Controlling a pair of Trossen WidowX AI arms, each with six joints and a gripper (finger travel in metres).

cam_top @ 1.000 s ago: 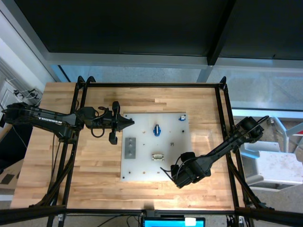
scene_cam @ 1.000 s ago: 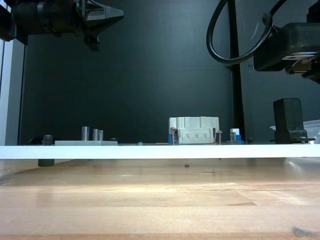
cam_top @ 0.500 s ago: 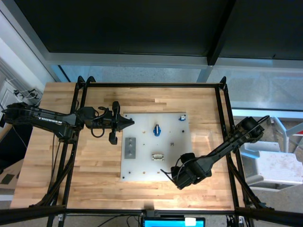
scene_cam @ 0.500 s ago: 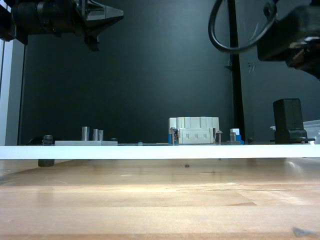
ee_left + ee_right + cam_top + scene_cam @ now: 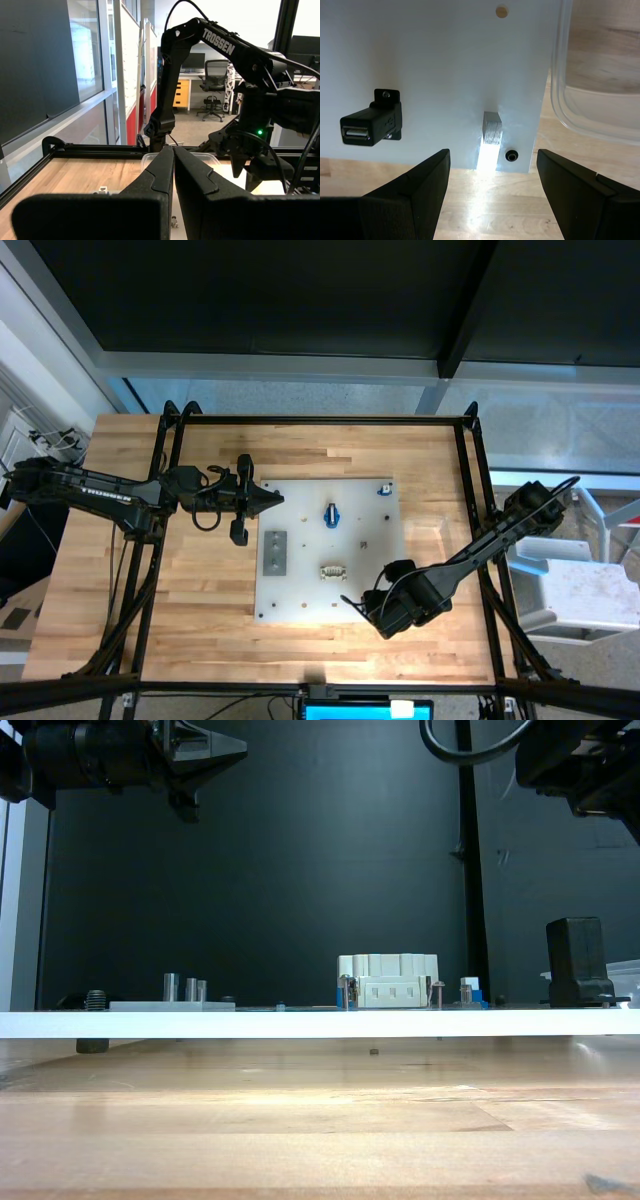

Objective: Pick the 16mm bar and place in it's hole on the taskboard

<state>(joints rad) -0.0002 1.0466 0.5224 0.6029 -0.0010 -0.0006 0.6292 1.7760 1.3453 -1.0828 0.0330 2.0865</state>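
The 16mm bar (image 5: pixel 492 127) is a short square metal piece standing upright in its hole near the corner of the white taskboard (image 5: pixel 445 60). Nothing holds it. My right gripper (image 5: pixel 492 165) hangs above it, open, with one finger on each side and neither touching it. From the high view the right gripper (image 5: pixel 385 613) is over the board's near right corner and hides the bar. My left gripper (image 5: pixel 270 498) hovers at the board's far left edge, its fingers (image 5: pixel 173 165) pressed together with nothing between them.
A black USB socket (image 5: pixel 370 125) sits on the board beside the bar, and a screw (image 5: pixel 510 156) at the corner. A clear plastic bin (image 5: pixel 600 75) lies off the board's right side. A white connector (image 5: pixel 388 980), a blue part (image 5: pixel 331 514) and a grey peg block (image 5: pixel 273 552) stand further in.
The right gripper has risen away from the board, seen climbing in the low view. The left arm has not moved.
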